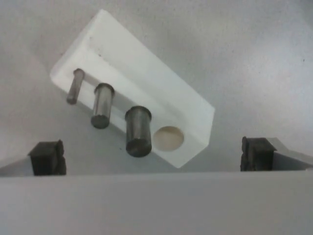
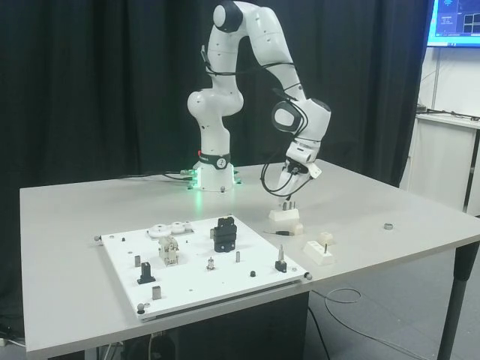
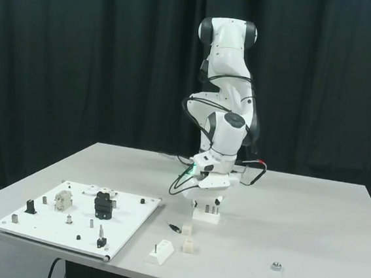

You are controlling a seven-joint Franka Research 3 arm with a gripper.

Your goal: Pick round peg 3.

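Note:
A white peg holder [image 1: 146,73] lies on the grey table, directly below my gripper [image 1: 151,154]. Three grey round pegs stand in it in a row: a thin peg [image 1: 75,86], a medium peg [image 1: 102,106] and a thick peg [image 1: 138,131]. Beside the thick one is an empty hole [image 1: 168,138]. My black fingertips [image 1: 46,156] stand wide apart and hold nothing, and the thick peg and the hole lie roughly between them. In the room views the gripper [image 2: 289,196] [image 3: 206,201] hovers a little above the holder [image 2: 285,218] [image 3: 207,215].
A white board with small mounted parts [image 2: 187,289] [image 3: 124,225] sits at the table's front. Small white blocks [image 2: 319,251] [image 3: 160,251] and a black cable piece [image 2: 281,233] lie near the holder. A small ring [image 2: 388,225] [image 3: 276,266] lies further off. Green light glows at the arm's base [image 2: 196,174].

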